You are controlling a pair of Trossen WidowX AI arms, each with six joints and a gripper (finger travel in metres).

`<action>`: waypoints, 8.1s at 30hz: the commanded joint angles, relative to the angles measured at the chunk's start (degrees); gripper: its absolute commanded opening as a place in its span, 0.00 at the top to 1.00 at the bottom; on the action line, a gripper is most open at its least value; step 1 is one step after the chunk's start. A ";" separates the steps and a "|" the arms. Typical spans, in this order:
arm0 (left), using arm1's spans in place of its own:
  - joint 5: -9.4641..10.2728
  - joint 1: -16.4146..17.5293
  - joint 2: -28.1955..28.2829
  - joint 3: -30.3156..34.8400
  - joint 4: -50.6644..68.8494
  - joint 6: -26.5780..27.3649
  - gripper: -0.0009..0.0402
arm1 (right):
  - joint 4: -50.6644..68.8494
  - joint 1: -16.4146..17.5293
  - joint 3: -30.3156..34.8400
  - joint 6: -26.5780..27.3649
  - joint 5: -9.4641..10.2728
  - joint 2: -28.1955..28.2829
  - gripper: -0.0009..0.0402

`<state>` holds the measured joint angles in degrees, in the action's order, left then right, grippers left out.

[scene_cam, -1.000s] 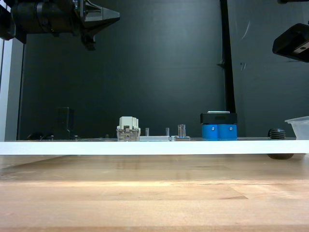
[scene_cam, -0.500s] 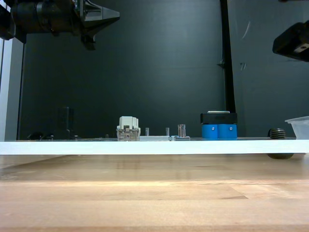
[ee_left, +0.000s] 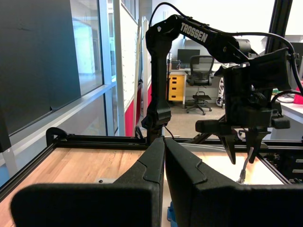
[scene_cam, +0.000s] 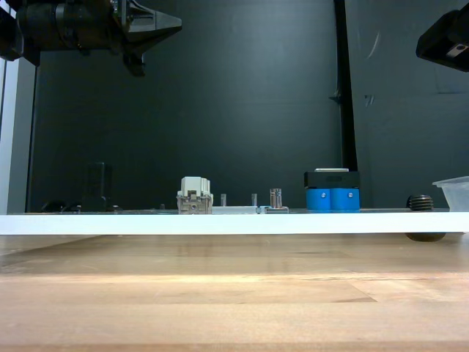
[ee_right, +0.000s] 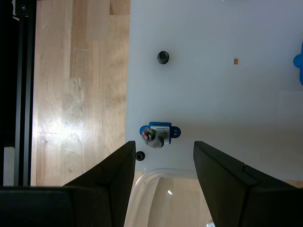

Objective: Pick the RJ45 connector and install on taskboard

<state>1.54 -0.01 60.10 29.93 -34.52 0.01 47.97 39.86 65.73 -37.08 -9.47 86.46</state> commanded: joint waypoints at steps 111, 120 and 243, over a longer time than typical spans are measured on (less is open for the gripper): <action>0.00 0.00 0.02 0.02 0.00 -0.02 0.98 | -75.73 -42.71 -29.59 31.56 12.13 -23.45 0.98; 0.00 0.02 0.02 0.02 0.00 0.00 0.98 | -75.73 -42.71 -29.55 31.63 12.31 -23.34 0.98; 0.00 0.00 0.02 0.02 0.00 0.00 0.98 | -74.38 -42.60 -29.62 31.58 12.26 -23.34 0.98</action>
<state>1.54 -0.01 60.10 29.93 -34.52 0.01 -26.41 -2.74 36.10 -5.50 2.81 63.11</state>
